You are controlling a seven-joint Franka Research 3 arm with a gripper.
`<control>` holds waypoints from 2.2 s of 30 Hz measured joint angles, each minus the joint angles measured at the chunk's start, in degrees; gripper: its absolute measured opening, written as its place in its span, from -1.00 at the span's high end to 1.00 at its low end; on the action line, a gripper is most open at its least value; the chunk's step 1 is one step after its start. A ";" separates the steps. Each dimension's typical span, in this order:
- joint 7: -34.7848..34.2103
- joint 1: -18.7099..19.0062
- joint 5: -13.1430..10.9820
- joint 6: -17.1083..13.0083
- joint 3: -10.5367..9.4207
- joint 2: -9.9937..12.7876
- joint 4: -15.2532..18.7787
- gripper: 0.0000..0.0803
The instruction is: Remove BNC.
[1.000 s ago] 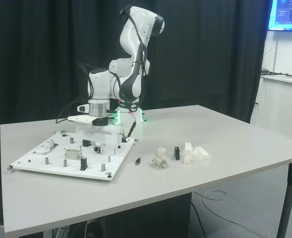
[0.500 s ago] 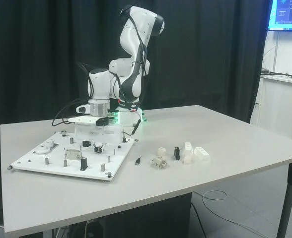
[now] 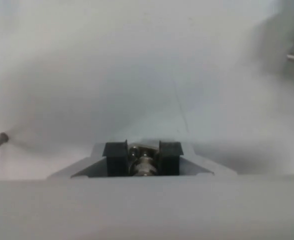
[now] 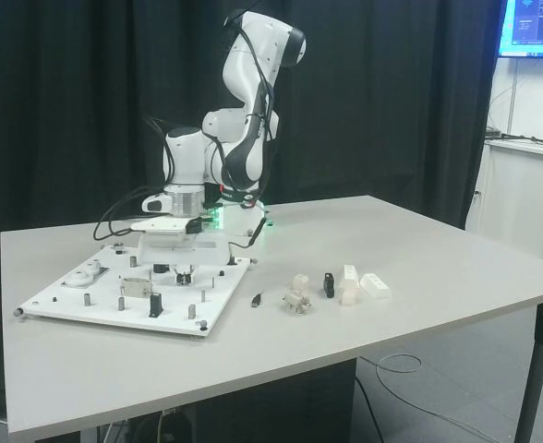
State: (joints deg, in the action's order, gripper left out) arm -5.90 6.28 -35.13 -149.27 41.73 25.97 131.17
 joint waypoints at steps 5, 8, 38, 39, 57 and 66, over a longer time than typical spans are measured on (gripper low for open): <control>3.70 0.00 0.07 0.03 0.00 0.00 0.00 0.68; 5.10 0.02 0.37 0.04 -0.01 0.00 -0.01 0.68; 23.84 0.35 3.38 0.40 -0.06 -0.30 -0.03 0.68; 24.00 0.35 3.50 0.40 -0.06 -0.32 -0.03 0.68; 25.81 0.43 5.70 1.26 0.33 -1.80 -0.05 0.68; 25.75 0.43 6.78 3.57 1.25 -4.09 -0.05 0.68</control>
State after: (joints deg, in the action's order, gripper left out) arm 19.86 6.71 -28.36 -145.70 42.98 21.88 131.11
